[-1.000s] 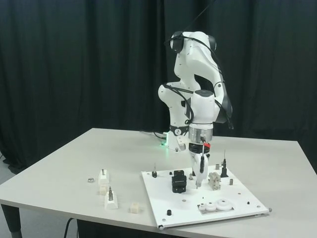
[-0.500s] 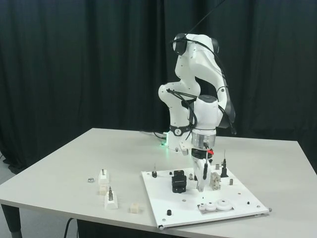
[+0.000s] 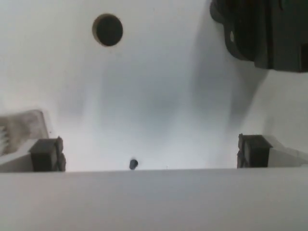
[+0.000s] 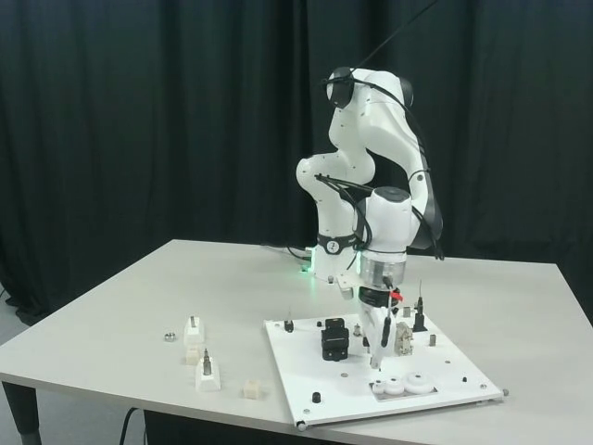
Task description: Insert square peg 1.
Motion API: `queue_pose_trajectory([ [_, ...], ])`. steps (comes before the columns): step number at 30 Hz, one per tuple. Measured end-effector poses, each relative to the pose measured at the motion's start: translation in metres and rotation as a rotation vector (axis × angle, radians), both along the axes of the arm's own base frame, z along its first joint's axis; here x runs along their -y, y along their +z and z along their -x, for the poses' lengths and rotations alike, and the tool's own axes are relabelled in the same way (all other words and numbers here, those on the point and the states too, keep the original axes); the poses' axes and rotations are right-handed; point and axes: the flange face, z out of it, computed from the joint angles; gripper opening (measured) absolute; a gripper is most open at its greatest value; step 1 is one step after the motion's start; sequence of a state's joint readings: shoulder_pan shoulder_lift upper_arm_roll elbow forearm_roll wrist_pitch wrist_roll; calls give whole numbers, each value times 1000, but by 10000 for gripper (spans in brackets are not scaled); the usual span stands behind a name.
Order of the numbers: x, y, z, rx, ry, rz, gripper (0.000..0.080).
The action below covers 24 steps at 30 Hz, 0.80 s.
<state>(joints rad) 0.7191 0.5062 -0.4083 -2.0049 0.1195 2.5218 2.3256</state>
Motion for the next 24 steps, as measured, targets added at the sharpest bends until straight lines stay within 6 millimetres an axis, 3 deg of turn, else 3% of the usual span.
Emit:
queue_pose_trajectory([
  [11,8,8,-7,8,-14,15,800],
  [24,8,34,-14,-31,-26,57,800],
])
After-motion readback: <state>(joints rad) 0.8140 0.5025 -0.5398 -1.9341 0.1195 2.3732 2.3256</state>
